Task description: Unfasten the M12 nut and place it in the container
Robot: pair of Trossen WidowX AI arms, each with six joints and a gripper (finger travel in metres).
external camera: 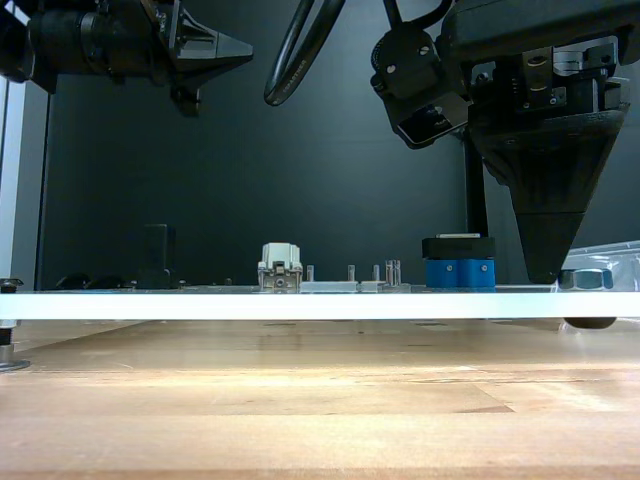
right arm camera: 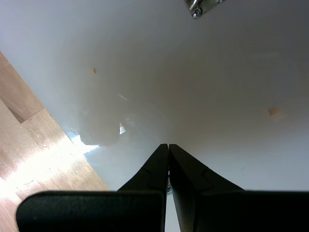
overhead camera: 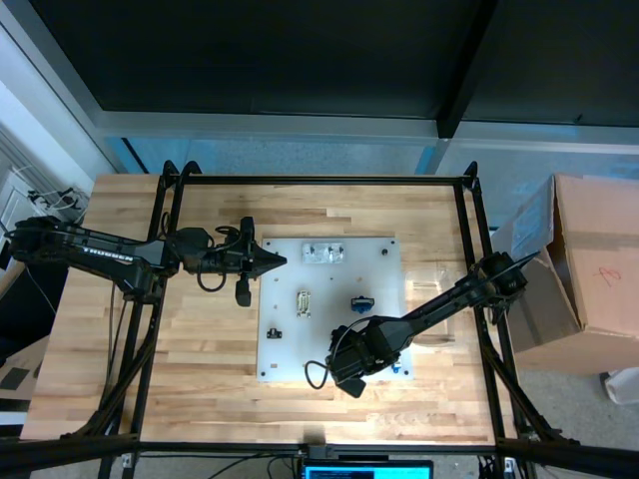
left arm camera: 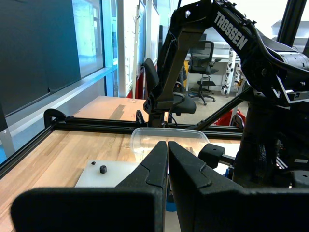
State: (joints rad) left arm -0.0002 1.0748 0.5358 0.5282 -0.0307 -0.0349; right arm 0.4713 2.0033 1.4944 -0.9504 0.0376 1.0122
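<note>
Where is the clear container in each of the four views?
High view: container right of the white board, under the right arm.
Low view: far right, behind the silver nut (on its stud? cannot tell) and the shut right gripper's downward tip.
Left wrist view: beyond the shut left gripper, high at the board's left edge.
Right wrist view: absent.
Shared landmark: the white board.

Beyond the left claw point(left arm camera: 167, 143), past the edge of the wooden table point(left arm camera: 58, 154), daylight comes through tall windows point(left arm camera: 89, 36) onto black office chairs point(left arm camera: 169, 94) and a pale floor point(left arm camera: 215, 104). A cardboard box point(overhead camera: 589, 264) stands off the table, well apart from the right claw point(overhead camera: 349, 387). Behind both claws a dark wall point(external camera: 330, 150) fills the far side.
</note>
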